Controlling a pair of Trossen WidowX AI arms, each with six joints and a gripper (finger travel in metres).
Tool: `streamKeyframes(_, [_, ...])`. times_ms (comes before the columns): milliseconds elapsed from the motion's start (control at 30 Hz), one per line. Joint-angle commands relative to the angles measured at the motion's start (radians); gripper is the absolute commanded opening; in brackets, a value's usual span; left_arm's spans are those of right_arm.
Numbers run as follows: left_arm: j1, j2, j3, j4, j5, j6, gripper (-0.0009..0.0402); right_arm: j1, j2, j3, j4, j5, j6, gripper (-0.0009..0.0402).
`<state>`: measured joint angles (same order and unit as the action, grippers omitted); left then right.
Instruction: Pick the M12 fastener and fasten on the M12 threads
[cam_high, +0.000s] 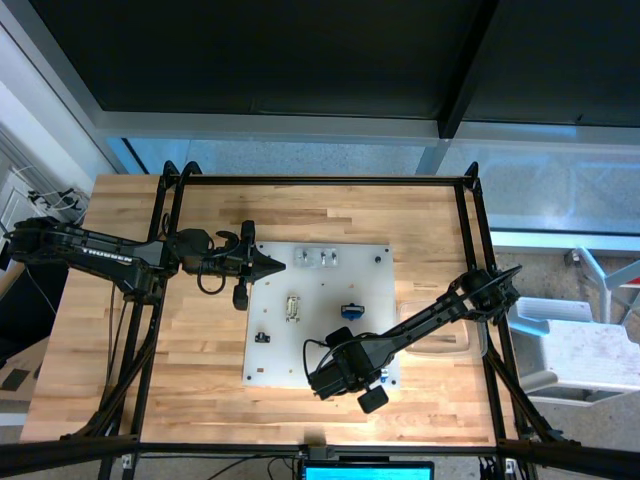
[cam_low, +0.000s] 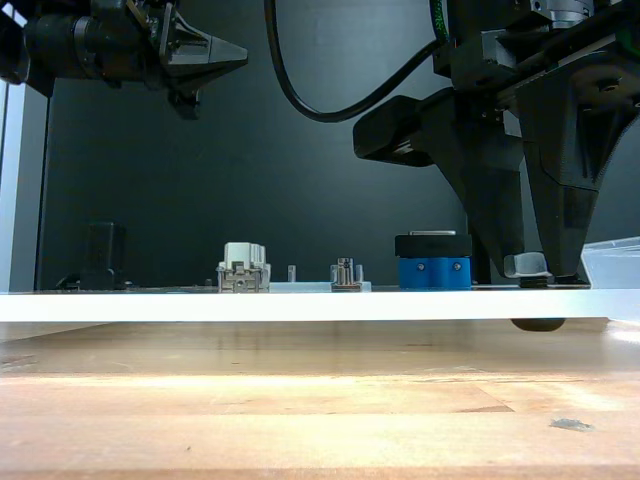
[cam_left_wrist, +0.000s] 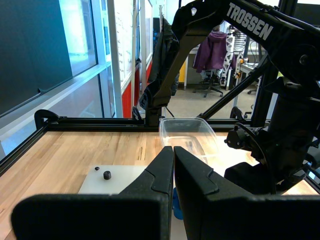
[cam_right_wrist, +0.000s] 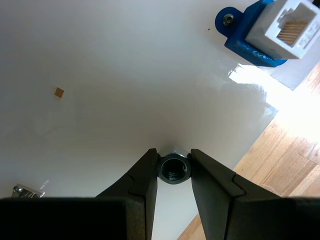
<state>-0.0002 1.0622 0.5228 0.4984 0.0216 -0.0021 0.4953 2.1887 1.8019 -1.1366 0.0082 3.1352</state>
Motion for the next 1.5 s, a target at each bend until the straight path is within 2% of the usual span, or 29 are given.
streamKeyframes(33, [0.000, 0.000, 0.000, 0.000, 0.000, 0.000, 0.0000, 0.000, -0.001, 0.001, 0.005, 0.000, -0.001, 0.0028])
streamKeyframes(233, [0.000, 0.000, 0.000, 0.000, 0.000, 0.000, 0.0000, 0.000, -0.001, 0.001, 0.004, 0.003, -0.032, 0.0028])
streamKeyframes(967, [0.000, 0.000, 0.000, 0.000, 0.000, 0.000, 0.0000, 0.004, -0.001, -0.011, -0.011, 0.003, -0.020, 0.0030])
streamKeyframes(1500, [0.000, 0.000, 0.000, 0.000, 0.000, 0.000, 0.0000, 0.014, -0.007, -0.011, -0.003, 0.000, -0.016, 0.0186])
